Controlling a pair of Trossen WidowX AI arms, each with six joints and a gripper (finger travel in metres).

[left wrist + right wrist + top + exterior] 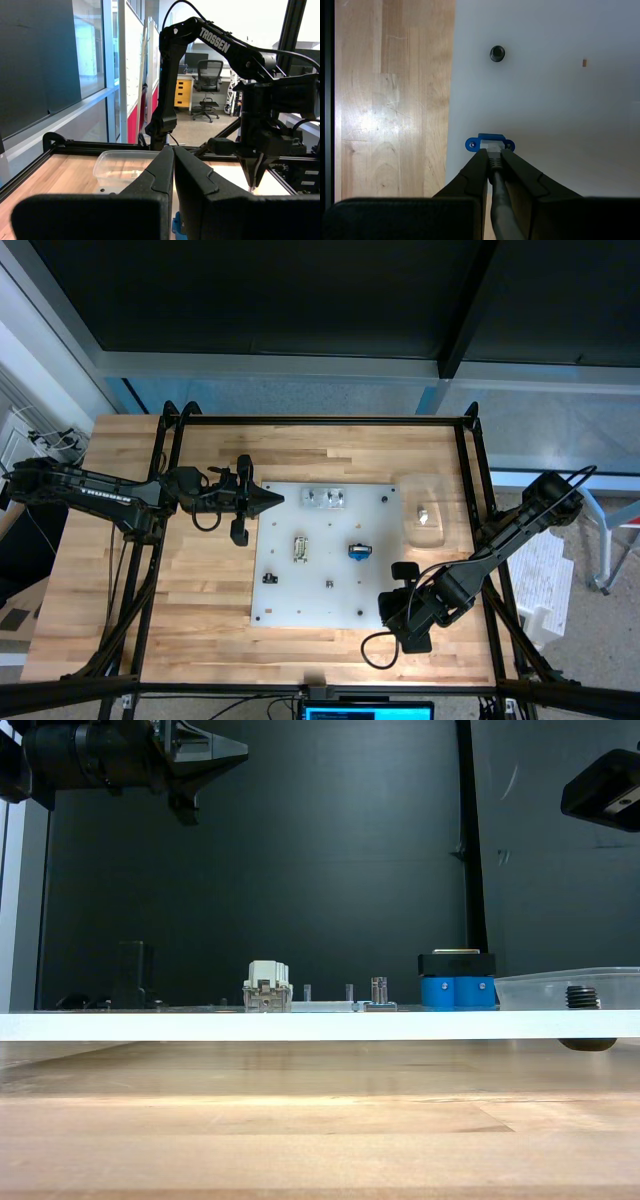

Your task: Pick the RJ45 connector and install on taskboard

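Observation:
The taskboard (300, 595) is a white square plate in the middle of the table. My right gripper (398, 612) hangs over its near right corner, pointing down. In the right wrist view this gripper (492, 152) is shut on the RJ45 connector (493, 148), a small whitish plug with a grey cable running back between the fingers. The plug's tip lines up with a blue fitting (490, 142) on the board below. My left gripper (268, 498) hovers high over the board's far left edge, shut and holding nothing (173, 150).
A clear plastic tray (440, 532) stands off the board's far right corner with a small whitish piece (424, 512) in it. On the board are silver blocks (324, 498), a pale socket (300, 548) and a blue fitting (358, 551). A black frame rings the table.

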